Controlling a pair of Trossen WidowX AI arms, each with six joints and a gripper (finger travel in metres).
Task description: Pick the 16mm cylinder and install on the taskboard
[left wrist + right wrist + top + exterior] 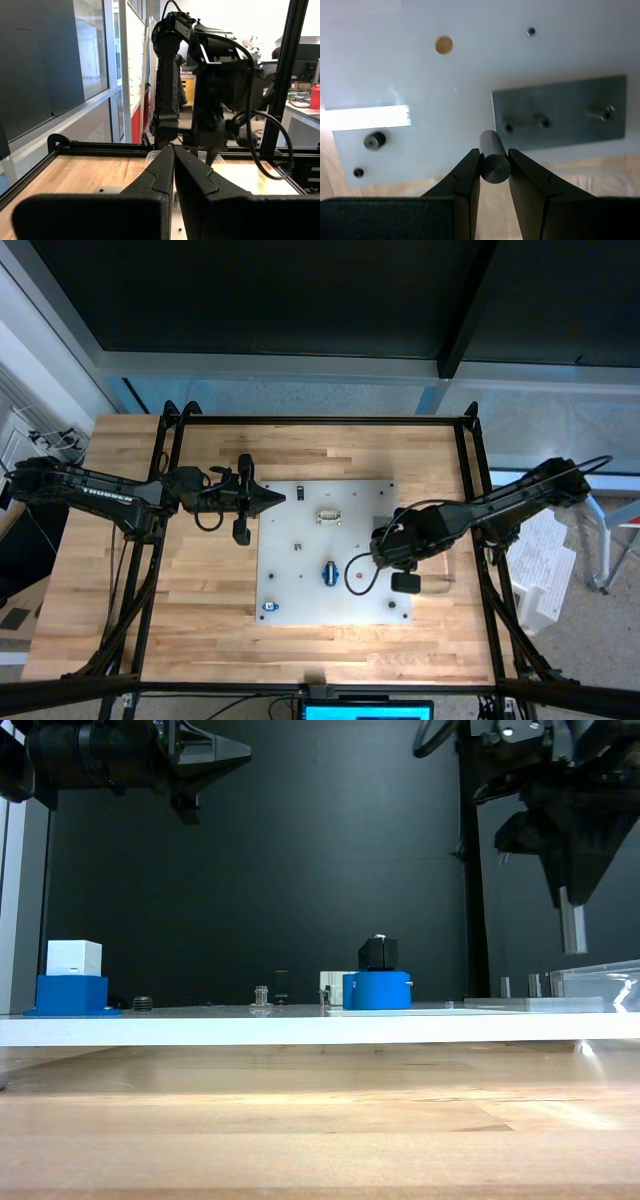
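Hanging upright from the right gripper (493,152), the cylinder (572,925) is clear of the board (300,590) and well above it, over the board's 3 o'clock side in the high view.

Handling, as judged: the cylinder is a smooth, dark grey metal piece, stiff and not fragile. It is light for the arm, but its round polished side is likely to slip or swing under a weak pinch. The grip sits near its upper end, which leaves the lower end free to enter a seat. That suits the insertion, provided the piece is kept vertical.

Tool: the right gripper's jaws are only slightly apart, clamped on the cylinder from two sides, and touch nothing else. Beneath it, the right wrist view shows a grey metal plate (570,107) with pins and a round hole (444,44) in the board. Which seat is meant cannot be told.

The left gripper (173,148) is raised at the board's 10 o'clock edge, jaws together and empty.
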